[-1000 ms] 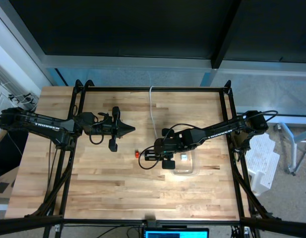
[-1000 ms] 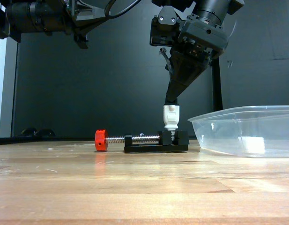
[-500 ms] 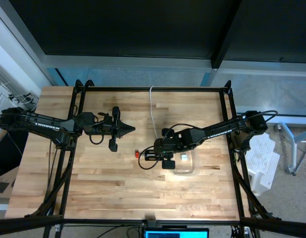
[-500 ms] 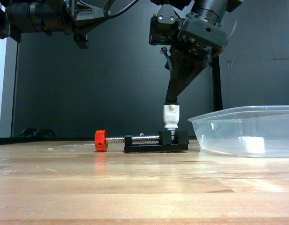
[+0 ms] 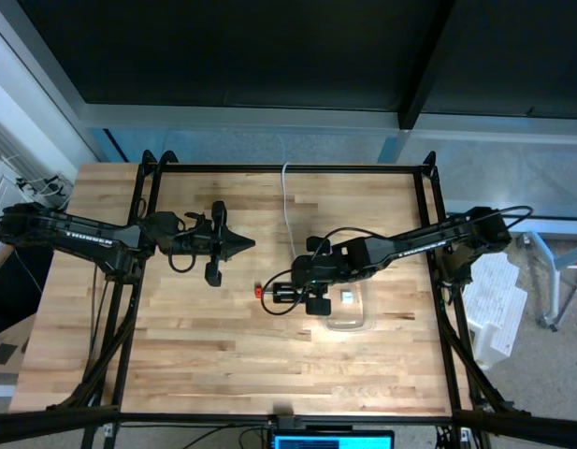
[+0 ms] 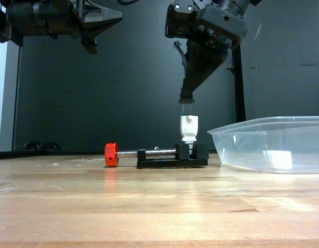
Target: Remove the power plug from the receptacle and place in the container
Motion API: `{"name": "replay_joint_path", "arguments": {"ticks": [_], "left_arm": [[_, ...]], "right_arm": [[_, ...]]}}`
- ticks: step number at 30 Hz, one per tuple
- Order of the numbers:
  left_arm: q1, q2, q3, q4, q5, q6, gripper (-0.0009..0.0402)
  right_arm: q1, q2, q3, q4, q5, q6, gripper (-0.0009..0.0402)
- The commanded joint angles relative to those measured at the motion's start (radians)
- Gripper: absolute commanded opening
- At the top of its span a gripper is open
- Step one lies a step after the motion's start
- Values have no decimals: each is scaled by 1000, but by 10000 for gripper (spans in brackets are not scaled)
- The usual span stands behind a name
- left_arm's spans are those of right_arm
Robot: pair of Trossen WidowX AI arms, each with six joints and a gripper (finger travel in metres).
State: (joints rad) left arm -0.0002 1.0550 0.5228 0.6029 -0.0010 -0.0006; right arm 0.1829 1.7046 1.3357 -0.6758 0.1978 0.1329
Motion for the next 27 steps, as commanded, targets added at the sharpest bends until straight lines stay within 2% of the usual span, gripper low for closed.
{"name": "replay_joint_path", "arguments": {"ticks": [1,15,27], "left_arm": [[0,0,0,0,0,0,0],[0,2,0,0,0,0,0],[0,5,0,0,0,0,0]], "right_arm": [[1,-11,-1,-10,-6,5,0],[16,-117,-58,-55,-7,21,0],[38,-260,-243,-75,-6,20,0]]}}
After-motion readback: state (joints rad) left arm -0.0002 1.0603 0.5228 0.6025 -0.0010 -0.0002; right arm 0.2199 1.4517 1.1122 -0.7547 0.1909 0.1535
